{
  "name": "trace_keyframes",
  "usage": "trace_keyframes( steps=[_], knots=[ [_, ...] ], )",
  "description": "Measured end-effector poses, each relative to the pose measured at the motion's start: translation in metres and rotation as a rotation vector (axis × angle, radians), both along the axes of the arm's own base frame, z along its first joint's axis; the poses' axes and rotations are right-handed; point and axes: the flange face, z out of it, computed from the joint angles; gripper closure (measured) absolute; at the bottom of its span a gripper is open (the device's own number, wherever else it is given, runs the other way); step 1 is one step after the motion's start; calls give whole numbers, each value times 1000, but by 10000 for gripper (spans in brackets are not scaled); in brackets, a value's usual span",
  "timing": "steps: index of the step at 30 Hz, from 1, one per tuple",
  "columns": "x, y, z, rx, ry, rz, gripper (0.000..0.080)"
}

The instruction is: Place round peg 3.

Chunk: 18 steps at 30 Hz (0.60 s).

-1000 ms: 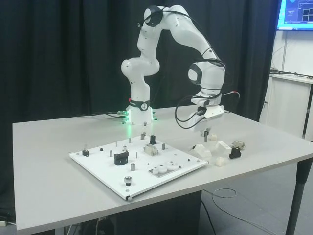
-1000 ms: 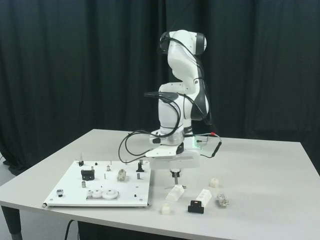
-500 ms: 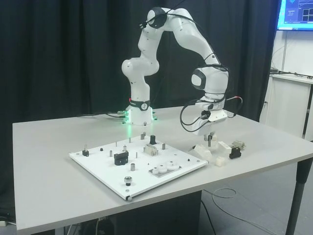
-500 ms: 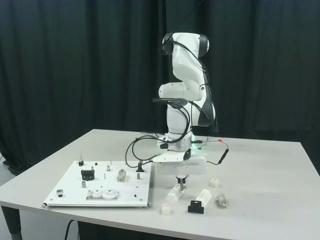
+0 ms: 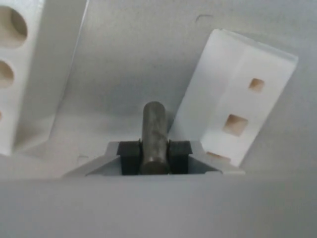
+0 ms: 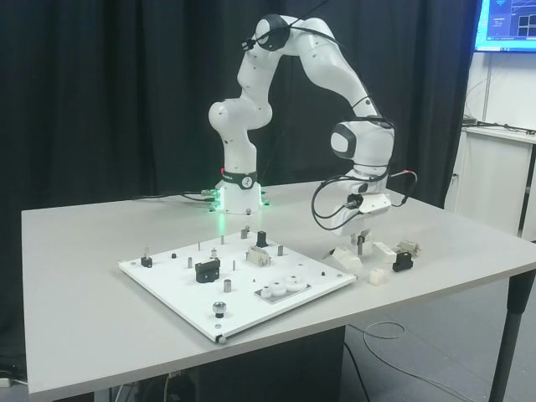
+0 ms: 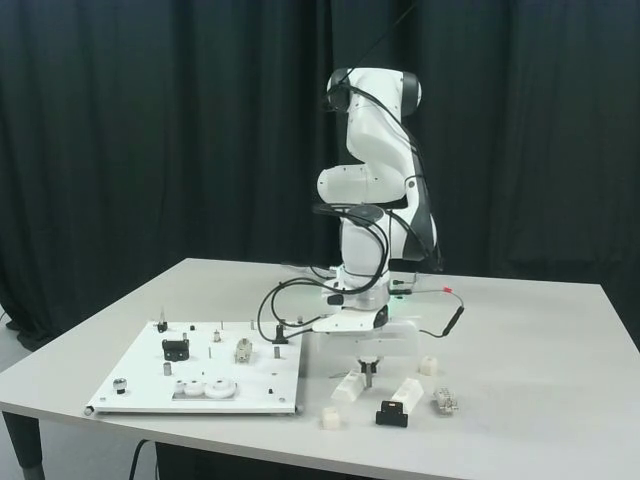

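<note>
My gripper is shut on a grey round peg, which stands upright between the black pads. It hangs just above the table, between a white block with round holes and a white block with square holes. From the room views, the gripper is low over these blocks, to the side of the white assembly board.
On the board stand several pegs, black clips and white gears. Near the blocks lie a black connector, a small white cube, another cube and a small metal part.
The arm has swung away from the board and come down. The peg, still held, has dropped from well above the table to just over it between the two white blocks.
</note>
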Motion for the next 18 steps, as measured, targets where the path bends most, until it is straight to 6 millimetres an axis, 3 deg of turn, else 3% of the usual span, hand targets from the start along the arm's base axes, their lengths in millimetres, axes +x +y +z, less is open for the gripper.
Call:
trace_keyframes(
  steps=[7,8,13,14,18],
  knots=[
    [-1,6,-1,-2,2,-2,689],
    [-2,7,-1,-2,2,-1,568],
    [-2,9,-1,-2,2,3,568],
    [-2,9,-1,-2,1,3,204],
    [-1,10,0,-2,-1,3,204]
  ],
)
